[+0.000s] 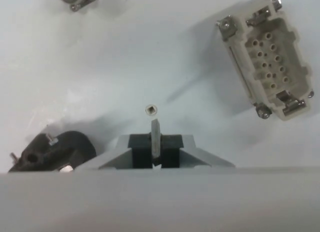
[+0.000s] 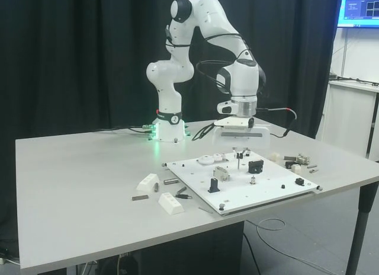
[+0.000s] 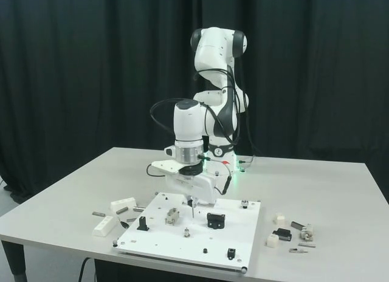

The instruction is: Place square peg 1.

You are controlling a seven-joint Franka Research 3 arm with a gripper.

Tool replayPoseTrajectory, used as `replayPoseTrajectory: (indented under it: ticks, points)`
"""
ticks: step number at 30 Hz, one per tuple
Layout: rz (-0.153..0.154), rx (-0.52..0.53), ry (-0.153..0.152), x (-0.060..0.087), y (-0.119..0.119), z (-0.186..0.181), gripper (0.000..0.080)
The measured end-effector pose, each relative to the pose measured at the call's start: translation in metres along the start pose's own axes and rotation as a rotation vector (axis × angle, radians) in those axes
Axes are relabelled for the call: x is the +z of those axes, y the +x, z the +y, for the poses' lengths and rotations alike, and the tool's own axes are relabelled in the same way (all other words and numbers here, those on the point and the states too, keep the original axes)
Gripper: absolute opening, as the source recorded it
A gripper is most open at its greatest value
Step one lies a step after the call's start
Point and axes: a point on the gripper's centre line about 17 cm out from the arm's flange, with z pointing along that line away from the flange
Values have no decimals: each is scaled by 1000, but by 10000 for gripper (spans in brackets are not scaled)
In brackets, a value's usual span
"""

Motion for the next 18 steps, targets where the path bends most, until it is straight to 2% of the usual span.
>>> replayPoseTrajectory:
  ticks: [18]
  points:
    - [2,-8,-7,-6,1,3,31]
